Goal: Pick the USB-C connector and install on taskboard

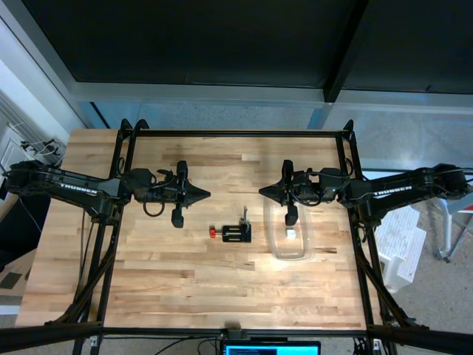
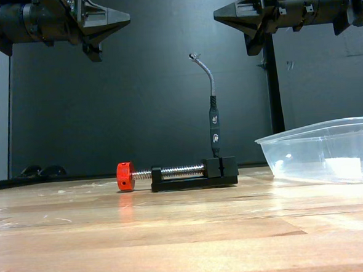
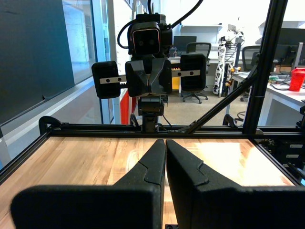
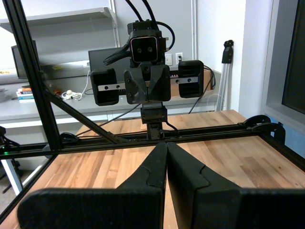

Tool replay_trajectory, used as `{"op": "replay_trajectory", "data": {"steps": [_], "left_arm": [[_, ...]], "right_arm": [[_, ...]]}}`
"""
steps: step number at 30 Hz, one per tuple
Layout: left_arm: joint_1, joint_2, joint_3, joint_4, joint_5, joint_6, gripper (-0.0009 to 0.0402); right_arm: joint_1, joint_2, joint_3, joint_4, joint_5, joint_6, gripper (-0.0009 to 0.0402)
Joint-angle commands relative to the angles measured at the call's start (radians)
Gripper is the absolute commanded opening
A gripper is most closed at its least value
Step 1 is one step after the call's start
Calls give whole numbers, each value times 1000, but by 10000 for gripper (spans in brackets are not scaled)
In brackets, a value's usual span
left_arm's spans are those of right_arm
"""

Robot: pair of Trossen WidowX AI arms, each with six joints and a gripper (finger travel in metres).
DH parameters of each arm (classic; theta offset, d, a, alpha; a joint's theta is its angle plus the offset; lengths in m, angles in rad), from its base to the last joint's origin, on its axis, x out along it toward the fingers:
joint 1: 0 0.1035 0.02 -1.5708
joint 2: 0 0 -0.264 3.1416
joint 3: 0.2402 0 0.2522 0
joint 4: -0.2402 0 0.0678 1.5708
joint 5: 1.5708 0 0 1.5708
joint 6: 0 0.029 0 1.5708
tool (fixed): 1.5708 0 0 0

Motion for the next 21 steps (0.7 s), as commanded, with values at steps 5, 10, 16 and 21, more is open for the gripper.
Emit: {"op": "replay_trajectory", "data": {"steps": [5, 10, 16, 21], "left_arm": [[0, 0, 0, 0, 0, 0, 0], [0, 0, 0, 0, 0, 0, 0], [0, 0, 0, 0, 0, 0, 0], [0, 0, 0, 0, 0, 0, 0]], "right_arm": [[2, 0, 1, -2, -8, 0, 0], [2, 0, 1, -2, -8, -2, 0], [2, 0, 1, -2, -8, -3, 0], [2, 0, 1, -3, -8, -3, 0]]}}
